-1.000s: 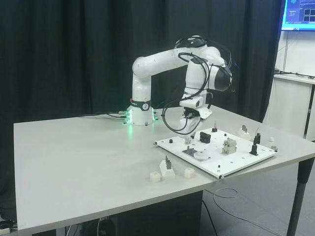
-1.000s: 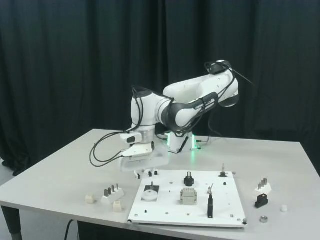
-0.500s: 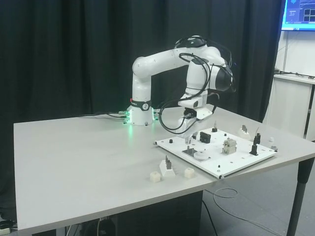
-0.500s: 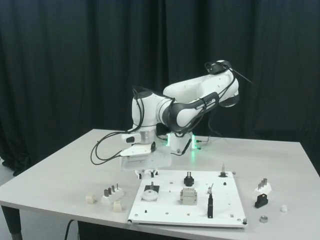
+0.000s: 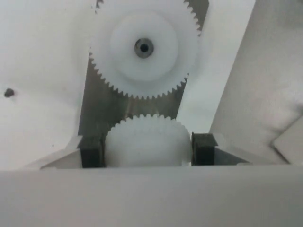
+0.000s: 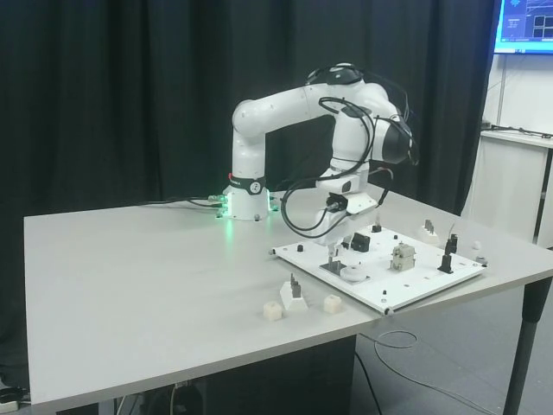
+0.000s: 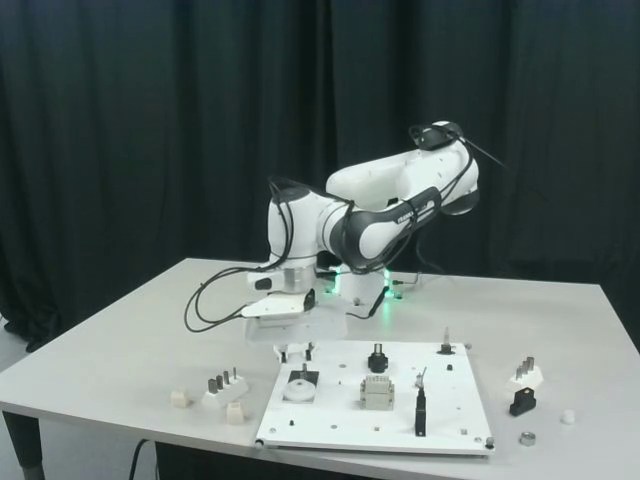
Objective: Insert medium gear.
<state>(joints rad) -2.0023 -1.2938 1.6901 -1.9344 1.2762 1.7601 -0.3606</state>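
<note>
black curtains hang behind the grey table [image 6: 130, 259]. low in the wrist view, the gripper [image 5: 147, 150] has its black fingers [image 5: 91, 151] closed on the toothed rim of the medium gear [image 5: 147, 144], flat face toward the camera, bore axis pointing down at the board; it hangs clear of the surface. beyond it, higher in that frame, a larger white gear [image 5: 144, 47] sits on a grey base plate [image 5: 102, 109] of the white board [image 7: 375, 400], its peg through the centre.
</note>
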